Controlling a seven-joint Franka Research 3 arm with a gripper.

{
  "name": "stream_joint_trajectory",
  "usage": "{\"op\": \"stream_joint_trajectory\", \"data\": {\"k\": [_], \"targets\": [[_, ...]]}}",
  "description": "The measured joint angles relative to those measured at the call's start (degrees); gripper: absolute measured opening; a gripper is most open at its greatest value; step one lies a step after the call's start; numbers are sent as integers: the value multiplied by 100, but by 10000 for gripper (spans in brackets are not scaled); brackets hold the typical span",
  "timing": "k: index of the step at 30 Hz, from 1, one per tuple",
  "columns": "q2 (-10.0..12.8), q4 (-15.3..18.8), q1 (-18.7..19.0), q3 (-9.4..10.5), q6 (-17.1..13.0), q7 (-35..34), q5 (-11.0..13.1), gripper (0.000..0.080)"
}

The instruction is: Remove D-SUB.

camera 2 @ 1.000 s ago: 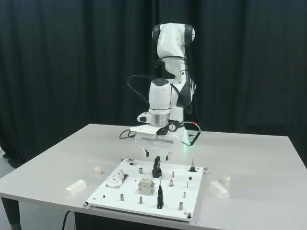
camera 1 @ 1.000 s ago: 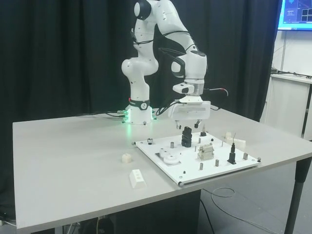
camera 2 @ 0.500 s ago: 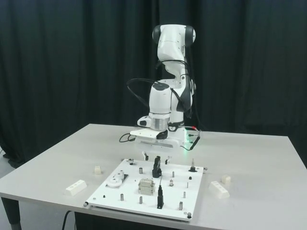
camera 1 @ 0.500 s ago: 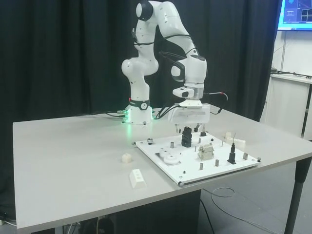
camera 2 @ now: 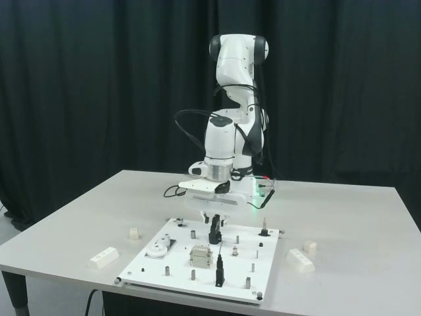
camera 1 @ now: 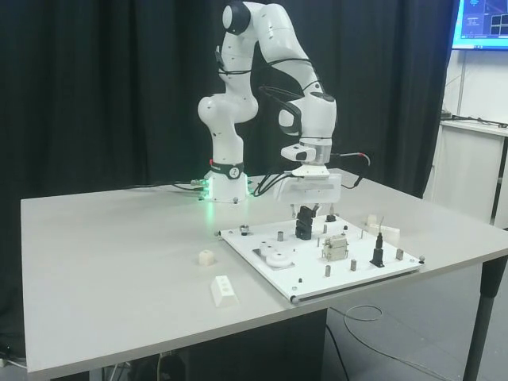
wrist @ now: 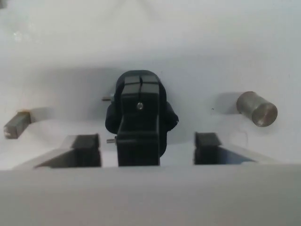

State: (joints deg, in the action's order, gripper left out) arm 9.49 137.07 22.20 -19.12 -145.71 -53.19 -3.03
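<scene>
Straddling the black D-SUB connector [wrist: 139, 117], the pincer [wrist: 147, 149] stands spread wide, one fingertip on each side of the plug and neither touching it. The connector stands upright in its socket on the white board [camera 1: 262, 238], near the middle of the board's far half, on the grey table [camera 1: 103, 238].

The wrist view shows the plug nearer one fingertip than the other. If the pincer closes like this, the nearer finger would likely meet the plug first and push it sideways, tilting it in the socket so it jams on the pull. The room views suggest the fingers reach only the plug's upper part, though that is hard to judge; a shallow hold could slip off the top when lifted. A grey metal peg [wrist: 257, 108] stands beside the plug, apart from the nearer finger.
</scene>
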Motion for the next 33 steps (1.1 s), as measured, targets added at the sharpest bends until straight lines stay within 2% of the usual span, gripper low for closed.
{"op": "stream_joint_trajectory", "data": {"k": [7, 8, 24, 33], "targets": [[2, 0, 0, 1, -4, 0, 0, 536], [2, 0, 1, 3, -6, -1, 2, 174], [-47, -2, 3, 6, 33, -185, 3, 155], [-195, -43, 3, 1, 246, -239, 3, 155]]}}
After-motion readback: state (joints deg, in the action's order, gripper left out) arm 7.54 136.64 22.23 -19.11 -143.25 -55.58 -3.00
